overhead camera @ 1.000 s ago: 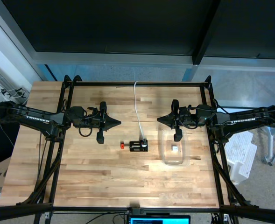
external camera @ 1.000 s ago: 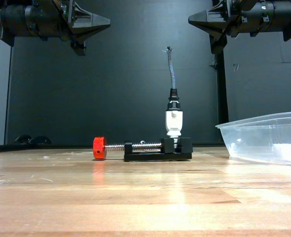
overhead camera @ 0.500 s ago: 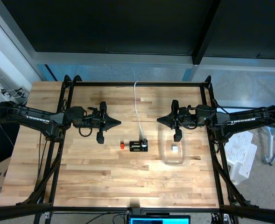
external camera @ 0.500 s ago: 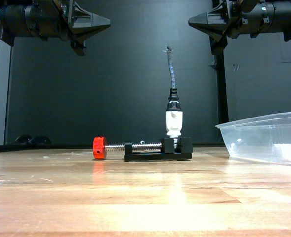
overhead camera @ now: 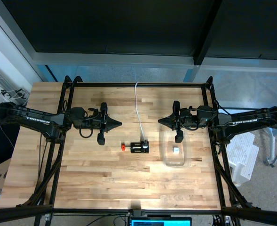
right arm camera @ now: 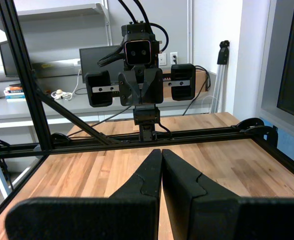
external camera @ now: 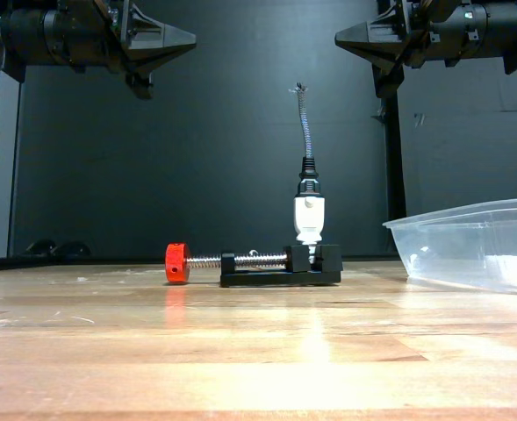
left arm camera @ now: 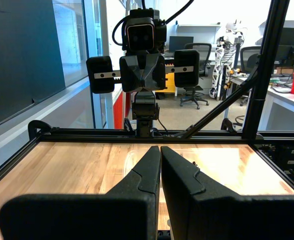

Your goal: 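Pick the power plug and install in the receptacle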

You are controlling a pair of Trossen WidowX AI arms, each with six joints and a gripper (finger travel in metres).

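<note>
Receptacle [external camera: 309, 215]: rounded white block, upright in black clamp [external camera: 280, 267] with red knob [external camera: 176, 262]; white cable [overhead camera: 138, 106] runs toward the far edge.
Position: on wood table [overhead camera: 82, 179], between both grippers, well below them.
Plug: too small to make out.
Left gripper [overhead camera: 119, 124]: raised, pointed fingers pressed together, empty.
Right gripper [overhead camera: 160, 121]: raised near clear plastic tray [overhead camera: 169, 162], fingers pressed together, empty.
Tray: holds small white cube [overhead camera: 175, 149].

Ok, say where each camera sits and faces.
High: above near edge, looking down; left gripper and right gripper raised either side of the clamp.
Low: tabletop height, facing the clamp; grippers overhead.
Left wrist: along the shut left gripper, toward the right arm.
Right wrist: along the shut right gripper, toward the left arm.
High and low share clamp and tray.
</note>
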